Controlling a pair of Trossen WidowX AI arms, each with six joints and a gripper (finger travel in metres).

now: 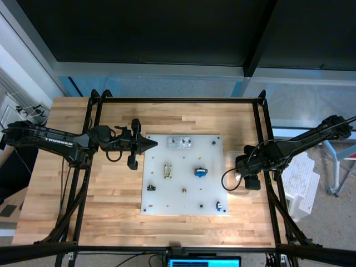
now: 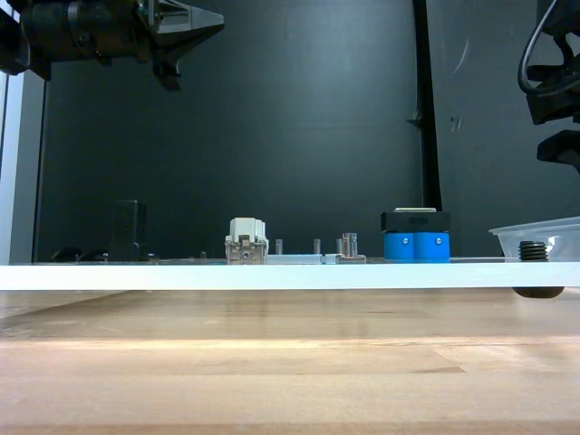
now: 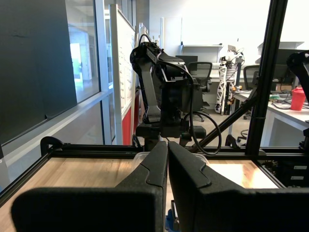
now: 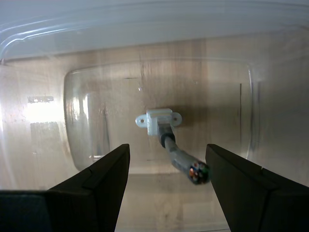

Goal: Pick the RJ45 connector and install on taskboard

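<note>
- Risk of a poor grasp: the right gripper (image 4: 167,147), jaws apart, hangs over the clear plastic tray (image 4: 145,24) just beside the board's right edge. The RJ45 connector (image 4: 158,118), a small whitish flanged plug on a short grey cable stub (image 4: 179,159) ending in cut coloured wires, lies on the tray floor. The plug is far narrower than the jaw gap and sits slightly off the midline. A straight descent could, in my judgement, close on the stub rather than the body, so the plug would be free to swing.
- Risk from the tray: its walls stand near the fingers and it looks light. A fingertip catching the rim might drag or tip it and send the plug sliding.
- Risk at insertion: a plug held crooked would likely jam at its port on the large white square taskboard (image 1: 167,200), or knock the beige upright socket (image 1: 167,171) or the blue fixture (image 1: 200,172).
- Left gripper (image 3: 167,150): jaws together, held high over the board's far left corner, well apart from the tray.
- Hidden: from table height the tray shows only a wall, and the plug cannot be made out. A black ribbed part (image 2: 535,249) appears there; whether it is inside the tray or behind it I cannot tell. From above I cannot tell which board port takes the plug. The plug's latch side and the right gripper's height above the tray floor cannot be read.
</note>
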